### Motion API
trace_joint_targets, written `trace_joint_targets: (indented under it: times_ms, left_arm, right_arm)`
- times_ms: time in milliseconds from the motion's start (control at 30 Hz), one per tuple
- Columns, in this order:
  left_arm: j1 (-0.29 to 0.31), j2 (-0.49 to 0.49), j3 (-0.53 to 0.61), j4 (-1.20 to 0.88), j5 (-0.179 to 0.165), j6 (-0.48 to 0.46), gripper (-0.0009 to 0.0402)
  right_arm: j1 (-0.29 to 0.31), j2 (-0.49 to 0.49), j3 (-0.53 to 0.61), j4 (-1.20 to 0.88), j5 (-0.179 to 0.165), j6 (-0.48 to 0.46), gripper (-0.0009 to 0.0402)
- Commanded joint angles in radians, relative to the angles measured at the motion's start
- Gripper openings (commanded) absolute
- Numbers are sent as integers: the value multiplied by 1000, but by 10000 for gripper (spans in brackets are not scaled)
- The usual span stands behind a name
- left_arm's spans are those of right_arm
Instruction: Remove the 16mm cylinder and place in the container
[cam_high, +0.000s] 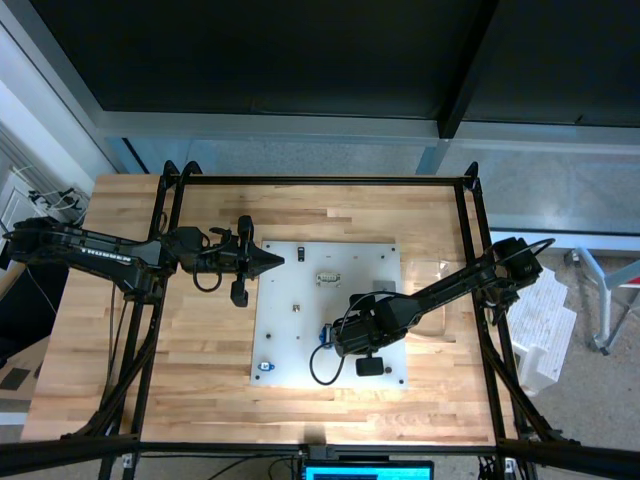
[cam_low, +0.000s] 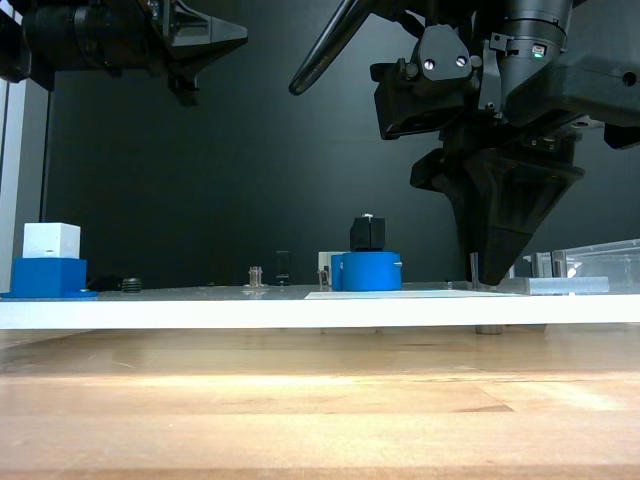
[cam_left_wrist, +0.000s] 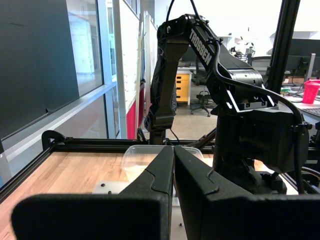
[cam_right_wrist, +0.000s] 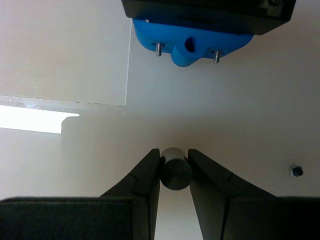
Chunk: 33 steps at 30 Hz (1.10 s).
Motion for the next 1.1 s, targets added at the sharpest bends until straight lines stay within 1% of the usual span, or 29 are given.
trace_joint_targets:
  times_ms: [33, 500, 1100]
  left_arm:
    - [0, 0, 0, 0, 0, 0, 0]
    - [0, 0, 0, 0, 0, 0, 0]
    - [0, 0, 0, 0, 0, 0, 0]
  right_arm:
    - [0, 0, 1, -1, -1, 0, 2]
    - [1, -1, 0, -12, -1, 2, 2]
    - [16, -39, -45, -14, -1, 11, 2]
